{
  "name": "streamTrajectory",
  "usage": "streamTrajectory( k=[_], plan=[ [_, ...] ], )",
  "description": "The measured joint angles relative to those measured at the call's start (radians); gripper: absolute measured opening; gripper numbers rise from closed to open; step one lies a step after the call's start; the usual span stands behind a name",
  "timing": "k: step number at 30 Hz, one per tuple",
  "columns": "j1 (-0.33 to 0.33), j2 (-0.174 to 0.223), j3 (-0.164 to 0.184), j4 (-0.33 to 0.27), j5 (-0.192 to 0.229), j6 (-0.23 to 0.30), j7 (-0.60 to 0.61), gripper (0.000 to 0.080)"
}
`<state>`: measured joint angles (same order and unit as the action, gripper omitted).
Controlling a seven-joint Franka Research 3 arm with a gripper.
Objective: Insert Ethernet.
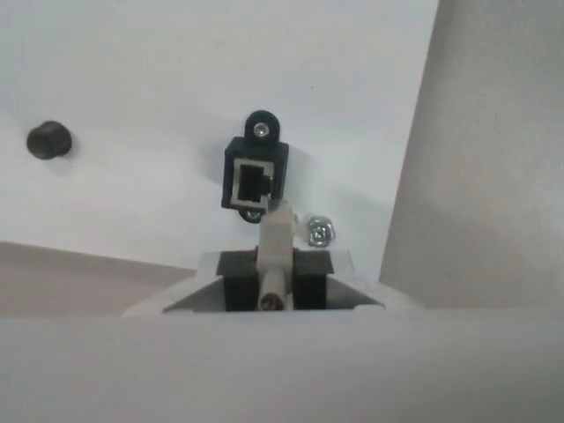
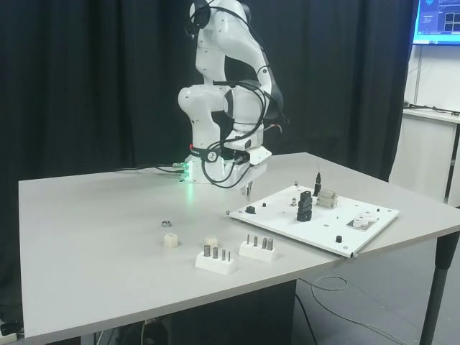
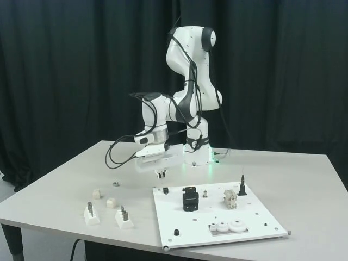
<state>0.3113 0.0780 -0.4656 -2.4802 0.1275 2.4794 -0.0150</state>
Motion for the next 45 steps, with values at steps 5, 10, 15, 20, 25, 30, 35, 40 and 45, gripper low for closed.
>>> streamTrajectory(
  k=[5, 10, 15, 20, 25, 30, 35, 40, 45],
  plan=[
    [0.008, 0.002, 0.000, -0.007, 0.000, 0.007, 0.006, 0.0075],
    [0.017, 0.006, 0.000, -0.009, 0.000, 0.007, 0.028, 0.0075],
    [0.025, 0.009, 0.001, -0.011, 0.000, 0.008, 0.045, 0.0075],
    [0.031, 0.012, 0.001, -0.015, 0.000, 0.013, 0.060, 0.0075],
    [0.036, 0.017, 0.001, -0.021, 0.000, 0.025, 0.066, 0.0075],
    [0.037, 0.023, 0.001, -0.025, 0.000, 0.033, 0.066, 0.0075],
    [0.038, 0.030, 0.001, -0.027, 0.000, 0.043, 0.066, 0.0075],
    [0.039, 0.031, 0.001, -0.027, 0.001, 0.045, 0.066, 0.0075],
    [0.042, 0.031, 0.001, -0.027, 0.001, 0.046, 0.066, 0.0075]
  ],
)
